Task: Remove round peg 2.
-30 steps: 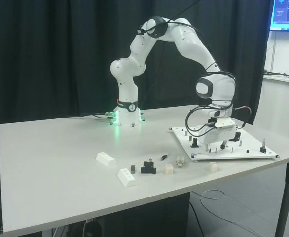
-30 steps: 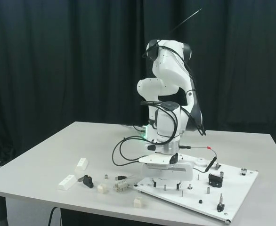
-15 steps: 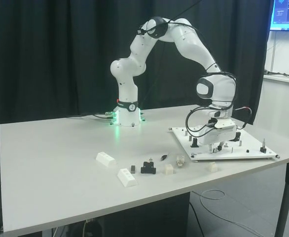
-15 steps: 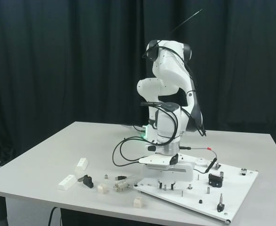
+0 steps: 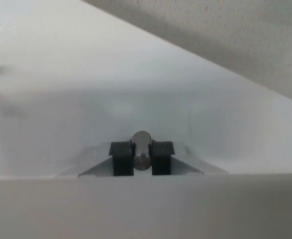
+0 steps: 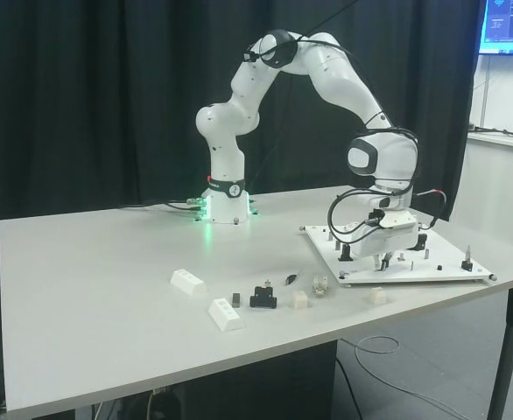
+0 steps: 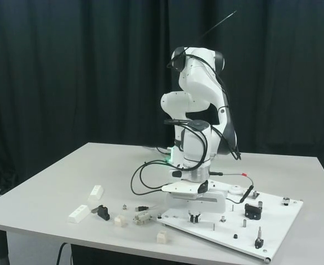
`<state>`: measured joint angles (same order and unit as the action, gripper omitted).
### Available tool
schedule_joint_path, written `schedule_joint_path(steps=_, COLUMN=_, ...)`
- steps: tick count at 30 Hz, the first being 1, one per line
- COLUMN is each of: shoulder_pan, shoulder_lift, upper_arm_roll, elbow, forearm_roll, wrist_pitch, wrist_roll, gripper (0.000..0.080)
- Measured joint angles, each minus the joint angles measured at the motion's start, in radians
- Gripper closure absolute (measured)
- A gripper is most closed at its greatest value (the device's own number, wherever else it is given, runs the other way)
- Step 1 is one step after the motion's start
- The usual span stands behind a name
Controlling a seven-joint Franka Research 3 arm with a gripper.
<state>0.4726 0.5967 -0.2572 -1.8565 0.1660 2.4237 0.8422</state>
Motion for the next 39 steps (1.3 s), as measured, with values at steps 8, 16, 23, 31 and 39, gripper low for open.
schedule_joint_path(steps=8, shoulder_pan=0.0, shoulder_lift=0.0, upper_arm_roll=0.0, elbow=0.0, forearm_roll=0.0, wrist_pitch=-0.001, wrist_roll=0.0, gripper=0.0727)
schedule_joint_path(steps=16, shoulder_pan=0.0, shoulder_lift=0.0, upper_arm_roll=0.0, elbow=0.001, forearm_roll=0.0, wrist_pitch=-0.003, wrist_roll=0.0, gripper=0.0727)
schedule_joint_path(steps=23, shoulder_pan=-0.002, shoulder_lift=-0.005, upper_arm_roll=-0.001, elbow=0.012, forearm_roll=0.0, wrist_pitch=-0.036, wrist_roll=0.0, gripper=0.0727)
schedule_joint_path(steps=31, shoulder_pan=-0.003, shoulder_lift=-0.016, upper_arm_roll=-0.005, elbow=0.031, forearm_roll=0.0, wrist_pitch=-0.087, wrist_roll=0.0, gripper=0.0728)
schedule_joint_path(steps=39, shoulder_pan=-0.003, shoulder_lift=-0.035, upper_arm_roll=-0.008, elbow=0.039, forearm_roll=-0.003, wrist_pitch=-0.135, wrist_roll=0.0, gripper=0.0728)
